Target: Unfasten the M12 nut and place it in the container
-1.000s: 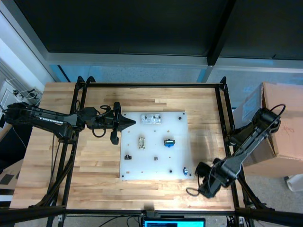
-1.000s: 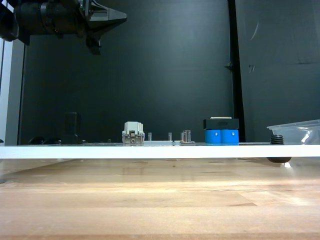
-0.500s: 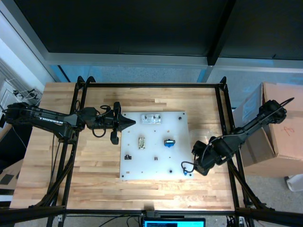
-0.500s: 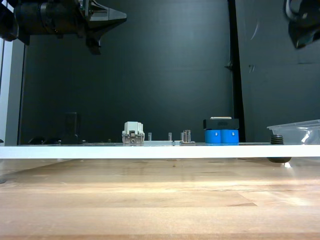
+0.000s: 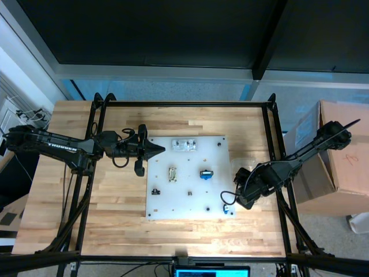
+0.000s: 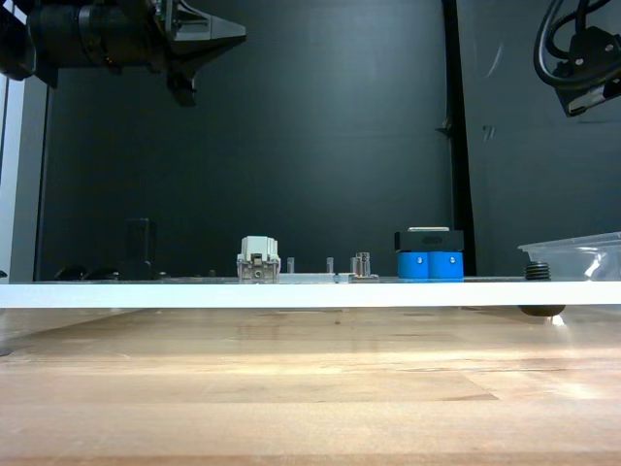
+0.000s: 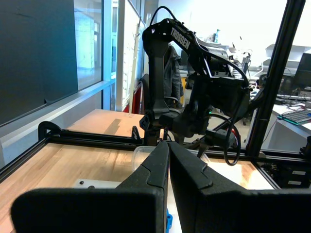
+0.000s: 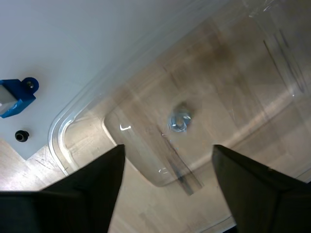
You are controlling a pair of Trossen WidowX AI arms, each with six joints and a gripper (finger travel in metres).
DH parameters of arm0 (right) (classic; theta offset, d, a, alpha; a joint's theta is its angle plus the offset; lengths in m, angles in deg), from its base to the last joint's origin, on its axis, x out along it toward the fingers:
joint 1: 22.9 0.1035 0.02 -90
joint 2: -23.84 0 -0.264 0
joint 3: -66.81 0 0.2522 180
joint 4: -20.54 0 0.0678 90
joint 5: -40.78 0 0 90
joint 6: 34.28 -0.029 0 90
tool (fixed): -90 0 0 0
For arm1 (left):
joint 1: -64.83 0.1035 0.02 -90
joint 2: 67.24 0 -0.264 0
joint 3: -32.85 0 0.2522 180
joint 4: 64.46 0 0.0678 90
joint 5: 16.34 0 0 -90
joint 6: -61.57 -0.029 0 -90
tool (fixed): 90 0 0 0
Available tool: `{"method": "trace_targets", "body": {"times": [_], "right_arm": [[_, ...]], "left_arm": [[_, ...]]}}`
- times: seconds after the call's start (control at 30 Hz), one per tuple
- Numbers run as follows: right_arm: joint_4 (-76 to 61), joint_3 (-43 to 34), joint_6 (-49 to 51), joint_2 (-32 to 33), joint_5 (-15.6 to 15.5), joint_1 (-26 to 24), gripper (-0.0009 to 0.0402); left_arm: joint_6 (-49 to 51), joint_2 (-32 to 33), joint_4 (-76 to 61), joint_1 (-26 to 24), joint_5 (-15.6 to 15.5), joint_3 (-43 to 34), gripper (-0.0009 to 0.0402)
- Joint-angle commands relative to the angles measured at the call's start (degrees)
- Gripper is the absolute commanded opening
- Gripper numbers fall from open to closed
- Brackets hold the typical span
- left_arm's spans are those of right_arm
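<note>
**Nut in the container, right gripper spread wide above it.**

The M12 nut (image 8: 179, 121) lies free in the clear container (image 8: 57, 130) just off the white board's (image 5: 173, 205) right edge; the stud (image 6: 537, 271) at the board's near right edge shows bare ribs. The right gripper (image 8: 167, 150) hangs above the container, fingers wide apart and empty, where a released nut would fall inside. The left gripper (image 7: 168, 145) hovers over the board's far left edge, fingers pressed together on nothing, out of the way.
</note>
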Motion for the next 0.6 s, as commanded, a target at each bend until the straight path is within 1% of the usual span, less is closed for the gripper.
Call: {"method": "trace_targets", "body": {"times": [0.03,0.17,0.3,0.37,0.47,0.6], "right_arm": [[-0.28,-0.04,0.63,-0.66,0.02,-1.01,0.0292],[-0.35,-0.04,3.08,-1.64,0.13,-2.89,0.0293],[-0.02,-0.04,5.57,-4.11,1.46,-6.14,0.0269],[0.42,-0.04,7.69,-6.19,1.46,-8.72,0.0249],[2.01,-0.48,13.20,-8.57,1.42,-12.66,0.0209],[2.64,-3.15,24.15,-9.57,1.42,-17.97,0.0134]], "left_arm": [[-0.02,0.02,0.00,0.02,0.00,0.00,0.0000],[0.00,0.02,0.00,0.00,0.02,0.00,0.0000],[-0.02,0.02,0.00,0.00,0.00,0.00,0.0000],[-0.02,0.02,0.00,0.02,0.00,0.00,0.0000],[-0.02,0.02,0.00,0.02,0.02,0.00,0.0000],[-0.02,0.02,0.00,0.02,0.00,0.00,0.0000]]}}
